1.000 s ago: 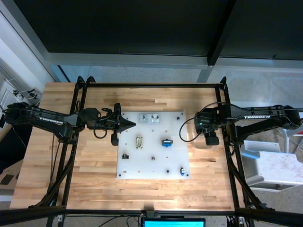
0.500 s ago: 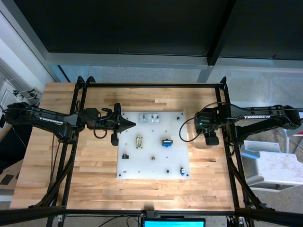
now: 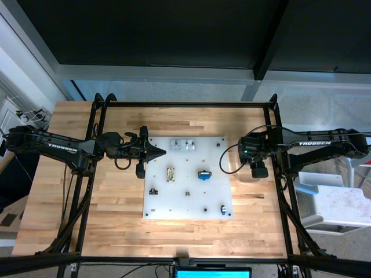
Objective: Unfasten the M12 fastener and place in the container
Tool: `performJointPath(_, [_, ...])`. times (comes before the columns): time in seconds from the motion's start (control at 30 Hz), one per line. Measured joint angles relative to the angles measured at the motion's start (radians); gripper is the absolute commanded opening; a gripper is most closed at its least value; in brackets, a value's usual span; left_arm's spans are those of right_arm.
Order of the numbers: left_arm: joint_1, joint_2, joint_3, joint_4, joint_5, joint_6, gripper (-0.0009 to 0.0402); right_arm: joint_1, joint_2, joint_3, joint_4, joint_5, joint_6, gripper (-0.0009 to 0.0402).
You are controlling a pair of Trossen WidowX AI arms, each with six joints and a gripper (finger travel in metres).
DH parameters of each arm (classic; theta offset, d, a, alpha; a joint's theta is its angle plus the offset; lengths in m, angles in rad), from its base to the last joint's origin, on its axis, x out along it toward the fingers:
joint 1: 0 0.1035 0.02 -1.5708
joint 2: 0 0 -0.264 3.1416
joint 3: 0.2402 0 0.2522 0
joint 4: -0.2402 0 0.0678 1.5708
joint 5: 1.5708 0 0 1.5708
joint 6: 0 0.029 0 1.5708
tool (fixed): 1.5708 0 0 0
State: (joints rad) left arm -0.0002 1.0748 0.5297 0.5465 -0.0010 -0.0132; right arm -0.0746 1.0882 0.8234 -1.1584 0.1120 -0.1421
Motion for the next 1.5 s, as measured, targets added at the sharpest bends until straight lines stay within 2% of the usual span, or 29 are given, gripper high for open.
performJointPath(1.5, [0.0, 0.0, 0.0, 0.0, 0.0, 0.0, 0.0, 0.0, 0.0, 0.0, 0.026, 0.0, 0.0, 0.0194])
